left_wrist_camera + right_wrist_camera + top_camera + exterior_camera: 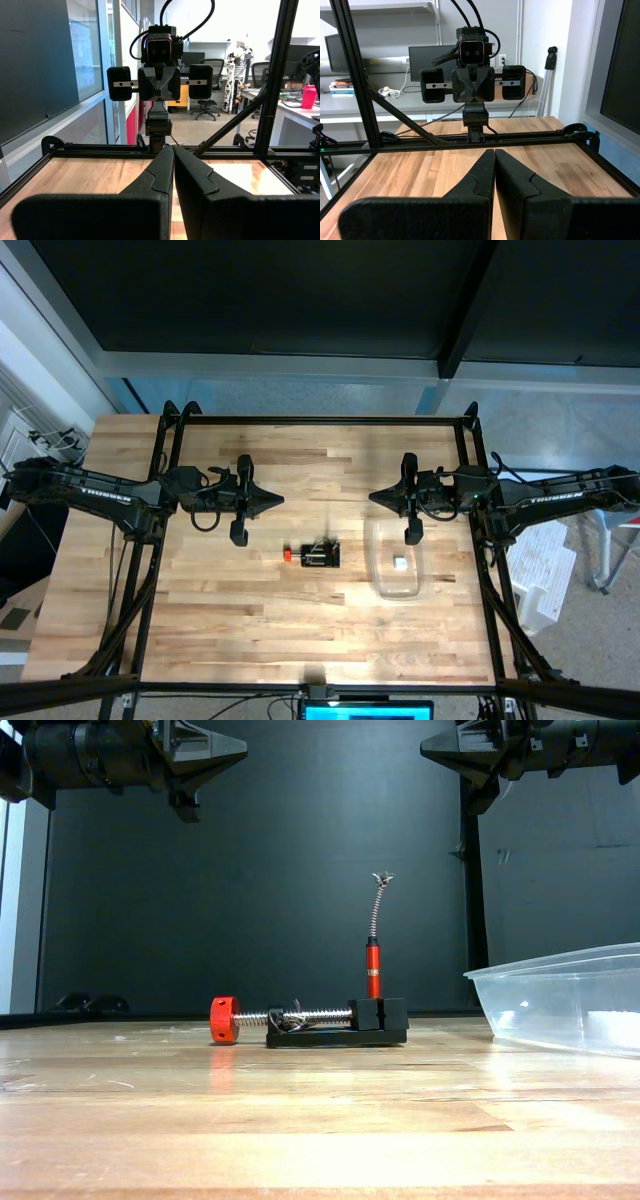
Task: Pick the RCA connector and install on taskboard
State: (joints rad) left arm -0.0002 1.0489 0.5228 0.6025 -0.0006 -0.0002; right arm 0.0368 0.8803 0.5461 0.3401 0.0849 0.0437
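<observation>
Two claws (281, 500) (371, 498), one taskboard (318, 556), one tray (386, 586)

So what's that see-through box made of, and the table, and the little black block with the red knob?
See-through box: looks like thin glossy plastic; wood shows through. Table: pale wood strips, grain visible. Black block: matte, plastic or metal, can't tell; its threaded rod glints like steel. The left gripper and right gripper hang shut, high above the table.
</observation>
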